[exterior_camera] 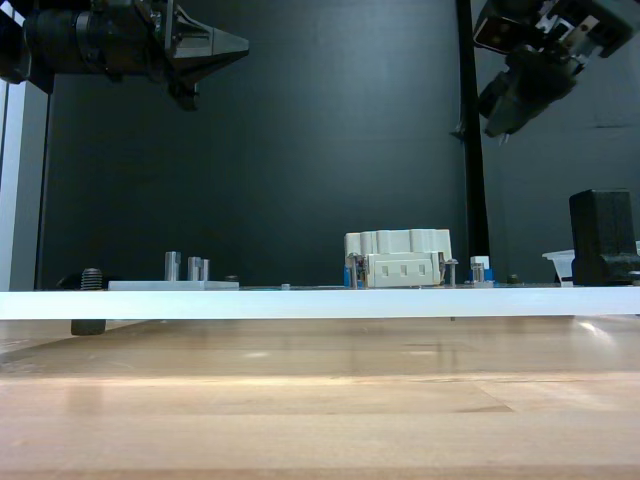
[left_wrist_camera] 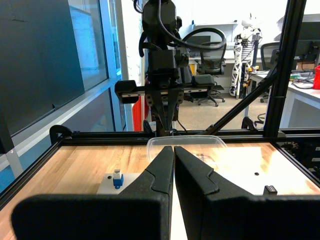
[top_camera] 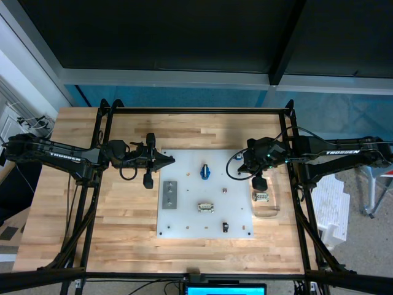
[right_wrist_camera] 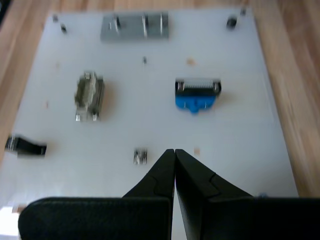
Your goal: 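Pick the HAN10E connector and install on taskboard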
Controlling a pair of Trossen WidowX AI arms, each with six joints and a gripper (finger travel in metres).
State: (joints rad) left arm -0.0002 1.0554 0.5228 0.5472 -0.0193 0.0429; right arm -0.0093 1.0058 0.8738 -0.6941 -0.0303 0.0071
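Note:
A pale beige HAN10E connector (top_camera: 261, 196) lies in the clear tray (top_camera: 272, 212) at the right edge of the white taskboard (top_camera: 184, 224). A similar beige connector block (top_camera: 206, 208) (exterior_camera: 400, 258) (right_wrist_camera: 89, 95) stands on the board. My right gripper (top_camera: 260, 183) (exterior_camera: 500, 125) (right_wrist_camera: 174, 151) hangs high over the board's right edge beside the tray, shut and holding nothing. High above the board's left edge, my left gripper (top_camera: 172, 161) (exterior_camera: 238, 43) (left_wrist_camera: 173, 148) is shut and holds nothing.
On the board are a blue knob (top_camera: 205, 171) (right_wrist_camera: 197, 94), a grey metal block (top_camera: 169, 195) (right_wrist_camera: 134, 26), a small black part (top_camera: 226, 227) (exterior_camera: 603, 238) and a small metal fitting (right_wrist_camera: 141, 156). A black frame (top_camera: 98, 184) surrounds the wooden table.

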